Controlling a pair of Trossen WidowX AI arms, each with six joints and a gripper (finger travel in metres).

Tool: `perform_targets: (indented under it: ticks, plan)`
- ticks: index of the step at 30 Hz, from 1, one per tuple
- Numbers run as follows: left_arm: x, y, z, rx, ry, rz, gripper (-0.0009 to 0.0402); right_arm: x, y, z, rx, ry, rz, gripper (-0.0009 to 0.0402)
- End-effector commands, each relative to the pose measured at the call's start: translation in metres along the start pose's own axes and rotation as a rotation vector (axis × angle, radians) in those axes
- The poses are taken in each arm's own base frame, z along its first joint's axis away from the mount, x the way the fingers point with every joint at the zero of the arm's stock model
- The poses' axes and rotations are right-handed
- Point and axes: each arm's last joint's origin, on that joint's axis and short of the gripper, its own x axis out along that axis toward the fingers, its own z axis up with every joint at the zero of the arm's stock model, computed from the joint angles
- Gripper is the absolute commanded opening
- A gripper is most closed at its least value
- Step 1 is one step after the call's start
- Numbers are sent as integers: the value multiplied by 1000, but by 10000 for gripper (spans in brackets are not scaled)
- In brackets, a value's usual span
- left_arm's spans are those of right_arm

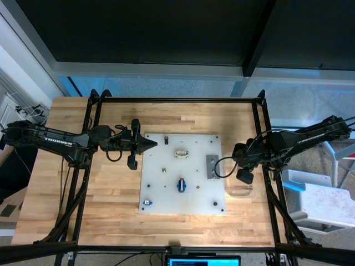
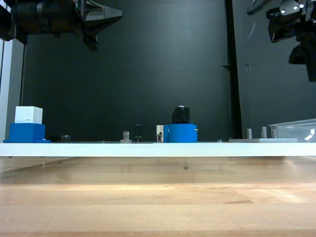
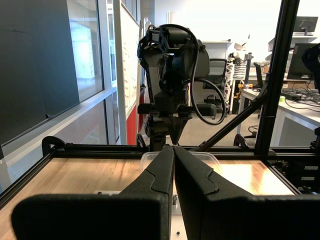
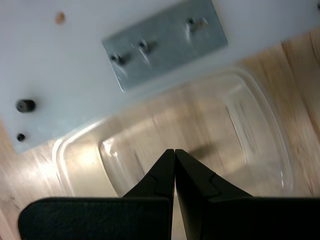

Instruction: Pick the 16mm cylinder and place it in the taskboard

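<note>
High view: white lettering "TROSSEN" (image 1: pixel 59 142) runs along the left arm, the only readable writing. The large flat white square taskboard (image 1: pixel 166 188) carries two blue connectors (image 1: pixel 181 184), one beige connector (image 1: pixel 181 153) and one grey rectangular metal block (image 4: pixel 165 45). Three small silver-grey pegs (image 4: pixel 145 46) stand in that block; which of them is the 16mm cylinder cannot be told. The left gripper (image 1: pixel 154 143) hangs above the board's left edge, jaws pressed together and holding nothing. The right gripper (image 4: pixel 174 151) hangs over one clear plastic tray (image 4: pixel 280 150), jaws likewise together and holding nothing.
</note>
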Motion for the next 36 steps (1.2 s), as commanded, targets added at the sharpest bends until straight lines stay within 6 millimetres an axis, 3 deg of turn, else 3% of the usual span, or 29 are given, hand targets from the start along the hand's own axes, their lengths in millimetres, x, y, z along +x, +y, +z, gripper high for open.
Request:
perform_targets:
  ticks: [1, 19, 36]
  plan:
    - [0, 0, 0, 0, 0, 0, 0, 2, 0, -2, 30, 44, -14, 0]
    - [0, 0, 0, 0, 0, 0, 0, 12, -1, -5, 109, 149, -111, 14]
    - [0, 0, 0, 0, 0, 0, 0, 31, -3, -13, 120, 201, -119, 196]
